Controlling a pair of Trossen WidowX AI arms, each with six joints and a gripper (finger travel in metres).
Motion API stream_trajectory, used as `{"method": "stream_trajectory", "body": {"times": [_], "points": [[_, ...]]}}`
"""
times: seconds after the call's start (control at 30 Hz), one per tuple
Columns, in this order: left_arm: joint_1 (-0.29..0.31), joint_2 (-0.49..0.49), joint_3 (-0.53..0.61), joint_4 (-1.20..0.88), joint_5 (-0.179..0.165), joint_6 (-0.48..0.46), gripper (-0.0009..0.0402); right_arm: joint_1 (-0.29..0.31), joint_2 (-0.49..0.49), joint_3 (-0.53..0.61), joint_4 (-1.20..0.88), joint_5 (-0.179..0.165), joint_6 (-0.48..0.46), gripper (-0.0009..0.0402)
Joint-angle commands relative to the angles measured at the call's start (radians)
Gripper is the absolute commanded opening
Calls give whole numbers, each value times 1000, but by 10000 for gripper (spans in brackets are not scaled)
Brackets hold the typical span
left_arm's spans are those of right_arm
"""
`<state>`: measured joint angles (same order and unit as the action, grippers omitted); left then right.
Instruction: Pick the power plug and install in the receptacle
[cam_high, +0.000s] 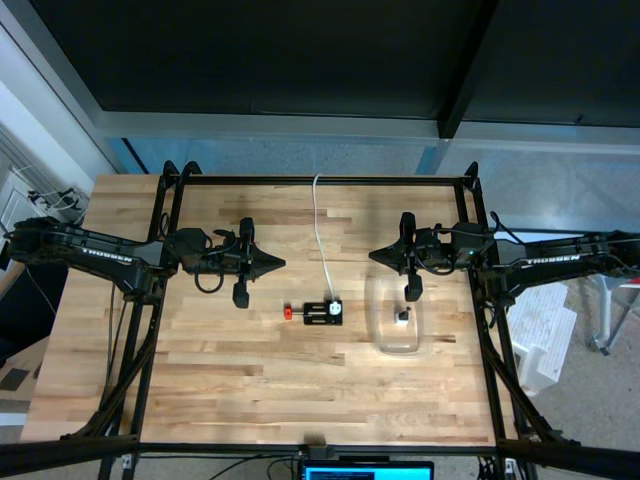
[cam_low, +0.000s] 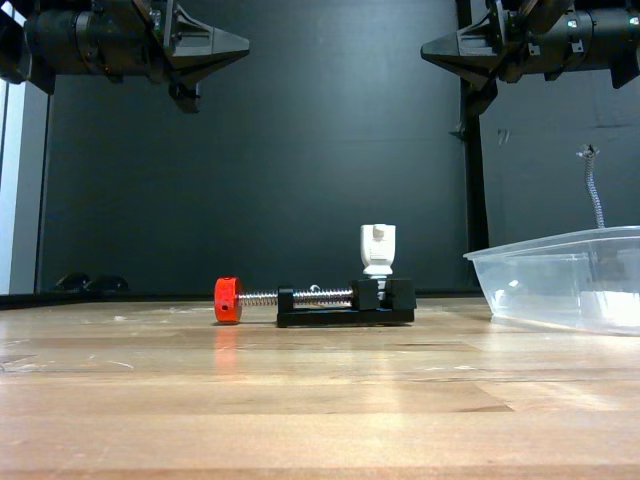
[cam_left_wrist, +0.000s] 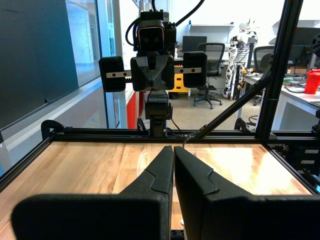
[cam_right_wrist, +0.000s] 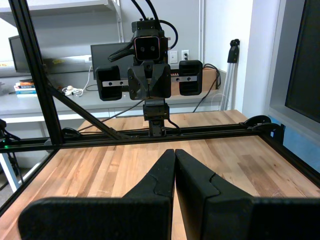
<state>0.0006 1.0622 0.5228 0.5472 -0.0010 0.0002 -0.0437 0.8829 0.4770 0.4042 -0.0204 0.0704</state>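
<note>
Both grippers hang high above the table, fingers pressed together: the left gripper (cam_high: 278, 263) left of centre, the right gripper (cam_high: 374, 257) just beside the clear tray (cam_high: 397, 349). The power plug (cam_high: 404, 313) appears to lie inside that tray. The receptacle (cam_high: 335, 311) stands upright in its clamp (cam_high: 318, 312). Spread the right fingers before descending, then close squarely on the tiny body, avoiding the tray wall.

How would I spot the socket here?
On the wooden table, look below the gap between the raised left gripper and right gripper, both jaws shut. A black clamp with a red knob holds the receptacle: the only white block trailing a long white cable.
</note>
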Motion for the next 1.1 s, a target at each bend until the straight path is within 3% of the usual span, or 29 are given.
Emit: {"method": "stream_trajectory", "body": {"times": [0.03, 0.5, 0.8, 0.87, 1.1], "points": [[-1, 0, 0, 0, 0, 0, 0, 0, 0, 0, 2, 0, 0, 0], [0, 0, 0, 1, 0, 0, 0, 0, -7, 14, -20, -2, 0, 0], [-1, 0, 0, 0, 0, 0, 0, 3, -46, 217, -544, -11, -35, 0], [0, 0, 0, 0, 0, 0, 0, 10, -46, 254, -647, -27, -35, 0], [0, 0, 0, 0, 0, 0, 0, 43, -46, 367, -953, -26, -35, 0]]}}
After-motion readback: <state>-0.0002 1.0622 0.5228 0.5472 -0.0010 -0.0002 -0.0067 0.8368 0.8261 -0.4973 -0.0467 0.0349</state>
